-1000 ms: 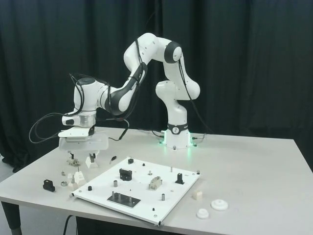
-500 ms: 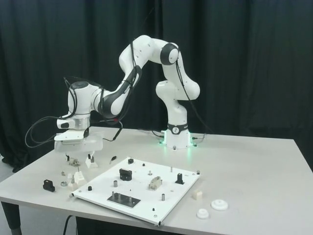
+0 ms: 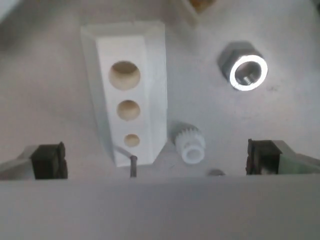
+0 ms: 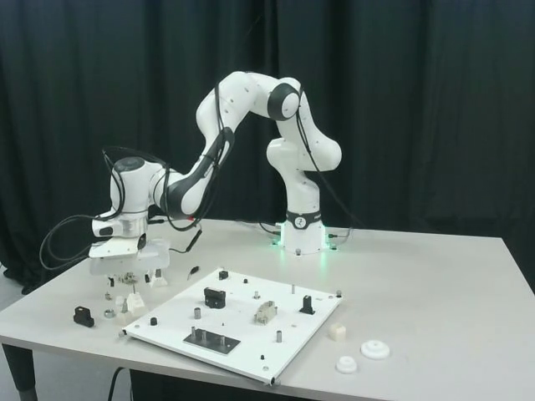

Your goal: Pick round peg 1.

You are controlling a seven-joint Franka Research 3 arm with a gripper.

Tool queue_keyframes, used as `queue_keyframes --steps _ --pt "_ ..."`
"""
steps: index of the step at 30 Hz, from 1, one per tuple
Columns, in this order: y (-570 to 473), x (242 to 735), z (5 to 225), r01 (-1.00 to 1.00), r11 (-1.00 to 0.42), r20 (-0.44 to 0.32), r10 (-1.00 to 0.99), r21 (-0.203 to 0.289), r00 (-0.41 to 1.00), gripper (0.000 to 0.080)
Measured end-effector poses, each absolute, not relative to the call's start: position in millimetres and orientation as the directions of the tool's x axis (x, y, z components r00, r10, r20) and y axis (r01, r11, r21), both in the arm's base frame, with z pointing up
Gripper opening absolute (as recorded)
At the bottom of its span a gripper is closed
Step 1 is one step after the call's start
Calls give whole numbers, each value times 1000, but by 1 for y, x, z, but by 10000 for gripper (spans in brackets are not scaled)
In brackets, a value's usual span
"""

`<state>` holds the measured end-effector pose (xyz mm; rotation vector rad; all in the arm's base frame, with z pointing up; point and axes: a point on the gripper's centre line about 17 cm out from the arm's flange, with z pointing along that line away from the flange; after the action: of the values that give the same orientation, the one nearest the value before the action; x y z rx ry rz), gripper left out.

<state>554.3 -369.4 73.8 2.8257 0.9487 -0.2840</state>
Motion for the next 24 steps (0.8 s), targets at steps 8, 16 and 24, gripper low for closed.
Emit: queue_keyframes --steps 8,16,24 --pt "-381 542 56 604 -794 -242 575 66 782 800" --pt "-386 532 46 596 -801 -253 567 50 784 800" --pt "-385 524 39 596 -802 -260 569 32 780 800"
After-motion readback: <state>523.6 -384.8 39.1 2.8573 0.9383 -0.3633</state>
